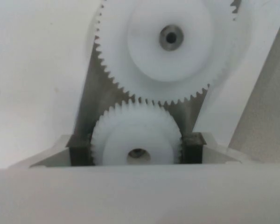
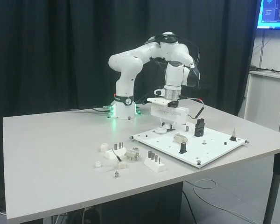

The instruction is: Insert medium gear.

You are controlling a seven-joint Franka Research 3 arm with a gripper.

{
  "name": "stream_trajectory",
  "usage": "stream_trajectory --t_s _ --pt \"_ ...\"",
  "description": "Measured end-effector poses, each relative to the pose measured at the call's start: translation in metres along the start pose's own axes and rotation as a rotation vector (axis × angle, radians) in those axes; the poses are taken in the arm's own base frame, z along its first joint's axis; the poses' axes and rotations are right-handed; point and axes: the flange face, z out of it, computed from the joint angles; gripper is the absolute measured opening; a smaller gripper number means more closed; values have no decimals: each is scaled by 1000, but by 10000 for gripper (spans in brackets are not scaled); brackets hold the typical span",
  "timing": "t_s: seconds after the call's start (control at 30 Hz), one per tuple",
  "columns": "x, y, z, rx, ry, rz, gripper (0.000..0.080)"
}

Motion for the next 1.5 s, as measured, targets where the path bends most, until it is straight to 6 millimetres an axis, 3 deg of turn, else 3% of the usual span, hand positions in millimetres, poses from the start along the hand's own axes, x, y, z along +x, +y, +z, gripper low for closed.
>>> stream_trajectory --t_s 0.07,0.1,0.5,1.5 --pt "0 0 0 0 0 0 455" --pt "0 0 0 0 0 0 400" --pt "1 0 0 1 -1 11 401" --pt "0 1 0 8 -2 233 399"
